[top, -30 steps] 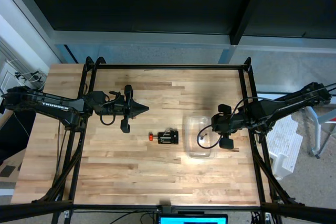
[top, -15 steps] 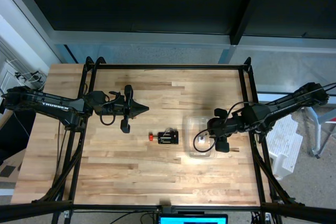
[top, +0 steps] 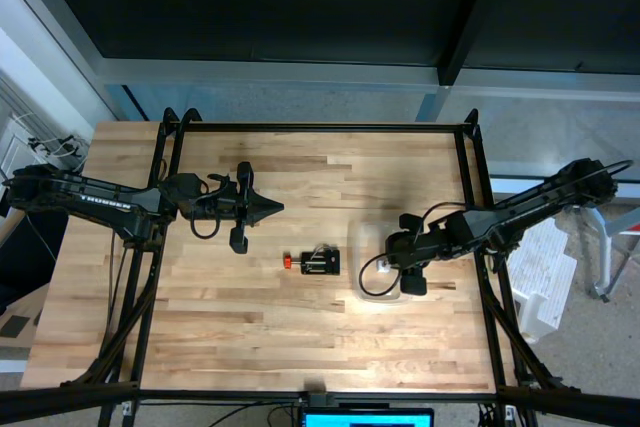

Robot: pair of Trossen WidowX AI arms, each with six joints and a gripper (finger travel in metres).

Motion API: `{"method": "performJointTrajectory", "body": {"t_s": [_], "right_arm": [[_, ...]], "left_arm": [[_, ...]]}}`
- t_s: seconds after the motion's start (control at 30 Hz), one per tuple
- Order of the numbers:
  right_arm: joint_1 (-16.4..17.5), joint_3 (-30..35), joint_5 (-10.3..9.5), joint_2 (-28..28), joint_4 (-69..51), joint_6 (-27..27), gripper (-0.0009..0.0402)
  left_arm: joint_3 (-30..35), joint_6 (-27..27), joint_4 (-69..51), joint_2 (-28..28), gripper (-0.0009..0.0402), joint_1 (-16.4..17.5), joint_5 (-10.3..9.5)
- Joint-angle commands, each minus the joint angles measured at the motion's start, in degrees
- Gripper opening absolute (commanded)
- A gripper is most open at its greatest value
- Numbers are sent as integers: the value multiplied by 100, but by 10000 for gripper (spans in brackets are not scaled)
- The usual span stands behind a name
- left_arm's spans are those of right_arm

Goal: Pick the RCA connector and install on taskboard

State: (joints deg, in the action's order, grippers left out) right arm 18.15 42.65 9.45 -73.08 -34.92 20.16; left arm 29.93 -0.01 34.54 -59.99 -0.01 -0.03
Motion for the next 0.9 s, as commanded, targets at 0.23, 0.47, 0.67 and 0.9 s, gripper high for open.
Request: {"method": "performJointTrajectory", "body": {"t_s": [0.23,0.47,0.67,0.9], "right_arm": [[-2,2,0,-455,389,-28,158],[0,2,-26,-809,667,-114,157],[0,0,-20,-815,632,-164,157],[0,-22,0,-815,610,-177,157]], "left_arm": [[2,2,0,-2,0,0,2],[2,2,0,-2,0,0,2],[2,0,0,-2,0,0,2],[2,0,0,-2,0,0,2]]}}
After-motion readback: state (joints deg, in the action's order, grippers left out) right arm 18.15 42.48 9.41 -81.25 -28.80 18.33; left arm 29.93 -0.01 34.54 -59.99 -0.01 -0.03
